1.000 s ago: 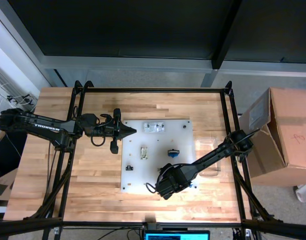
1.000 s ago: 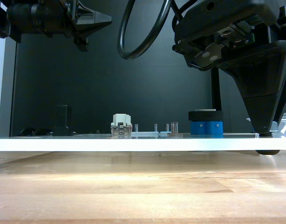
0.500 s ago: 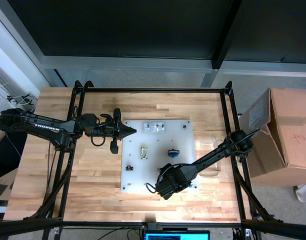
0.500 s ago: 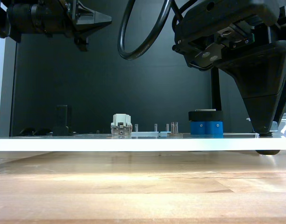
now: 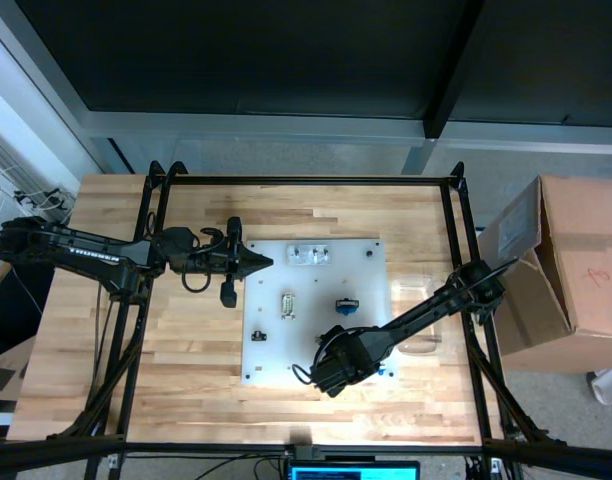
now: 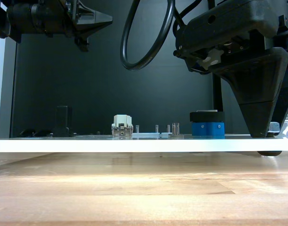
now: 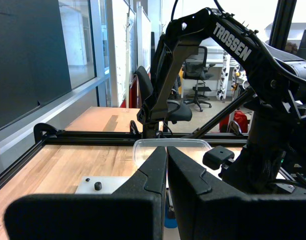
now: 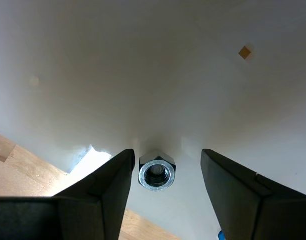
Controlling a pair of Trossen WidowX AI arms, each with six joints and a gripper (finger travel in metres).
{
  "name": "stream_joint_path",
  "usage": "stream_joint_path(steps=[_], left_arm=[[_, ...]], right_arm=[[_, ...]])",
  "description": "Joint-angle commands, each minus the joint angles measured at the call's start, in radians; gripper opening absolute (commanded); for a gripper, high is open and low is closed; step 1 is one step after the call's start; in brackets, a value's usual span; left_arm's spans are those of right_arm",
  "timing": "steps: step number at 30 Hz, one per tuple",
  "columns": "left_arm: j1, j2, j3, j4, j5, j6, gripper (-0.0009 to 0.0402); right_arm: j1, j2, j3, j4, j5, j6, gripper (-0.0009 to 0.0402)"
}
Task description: Pick the M12 nut and place it on its threads and fasten
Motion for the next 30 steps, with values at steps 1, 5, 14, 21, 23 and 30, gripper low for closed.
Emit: stream_joint_path(steps=[1, 5, 14, 21, 23, 30], left_arm=[[0.0, 0.0, 0.0, 0.0, 0.0, 0.0, 0.0], [0.0, 0.0, 0.0, -0.001, 0.0, 0.0, 0.0], [0.0, 0.0, 0.0, 0.0, 0.0, 0.0, 0.0], [0.0, 0.0, 0.0, 0.0, 0.0, 0.0, 0.0], [0.0, 0.0, 0.0, 0.0, 0.0, 0.0, 0.0], [0.0, 0.0, 0.0, 0.0, 0.0, 0.0, 0.0]], right_arm=[[0.001, -0.015, 0.013, 0.005, -0.006, -0.002, 0.021], [0.001, -0.032, 0.027, 0.004, -0.006, -0.015, 0.0213], [0.002, -0.086, 0.029, -0.051, -0.081, -0.468, 0.0183], [0.003, -0.111, 0.0, -0.071, -0.112, -0.753, 0.0071], [-0.003, -0.112, -0.006, -0.07, -0.11, -0.79, 0.0022], [-0.01, -0.111, -0.035, -0.042, -0.04, -0.825, 0.0002]])
